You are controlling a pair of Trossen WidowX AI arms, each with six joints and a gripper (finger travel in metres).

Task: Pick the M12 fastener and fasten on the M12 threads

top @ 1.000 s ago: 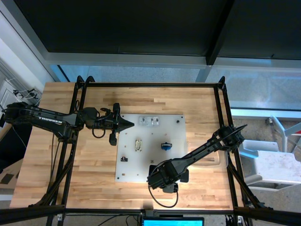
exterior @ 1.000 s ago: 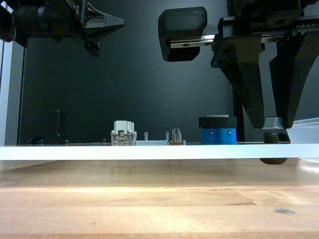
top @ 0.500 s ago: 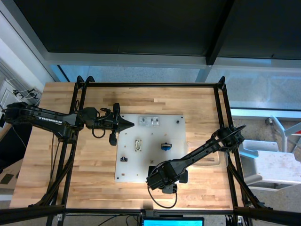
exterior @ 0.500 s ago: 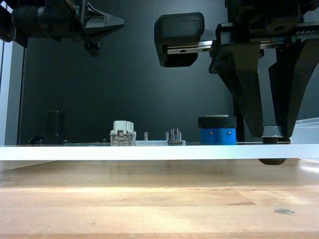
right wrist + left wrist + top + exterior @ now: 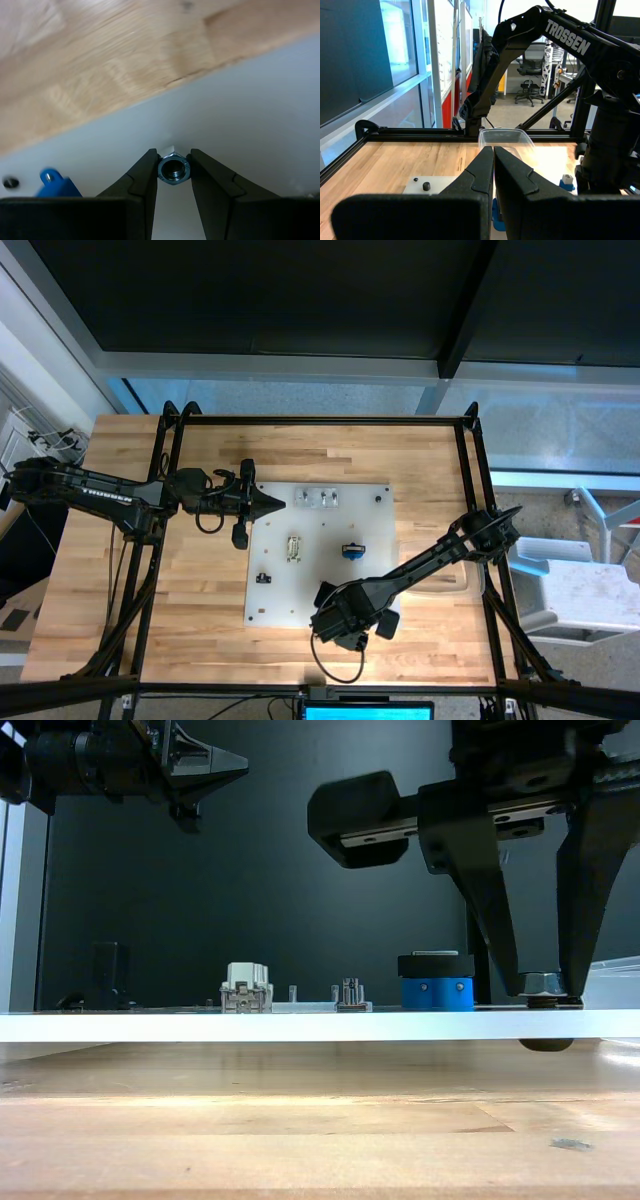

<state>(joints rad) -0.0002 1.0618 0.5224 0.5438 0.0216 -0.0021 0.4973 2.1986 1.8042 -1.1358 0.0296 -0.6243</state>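
Observation:
The small silver M12 nut (image 5: 540, 984) (image 5: 173, 170) is pinched between the fingers of my right gripper (image 5: 541, 982) (image 5: 173, 161), which points straight down at the near right part of the white board (image 5: 280, 590). In the low view the nut sits on its stud, low over the board, with only a dark sliver under it. From above, the right gripper (image 5: 345, 617) hides both the nut and the stud. My left gripper (image 5: 272, 504) (image 5: 236, 762) (image 5: 493, 150) hangs high over the board's far left edge, shut on nothing.
A blue connector (image 5: 352, 551) (image 5: 436, 980) and a grey connector (image 5: 294, 549) (image 5: 247, 988) stand mid-board. A clear container (image 5: 506, 137) (image 5: 615, 978) sits just right of the board. The black frame rails run around the table.
The right gripper has come down with the nut, covering the stud's ribs that showed below it a second ago, and its wrist has turned. The left arm has not moved.

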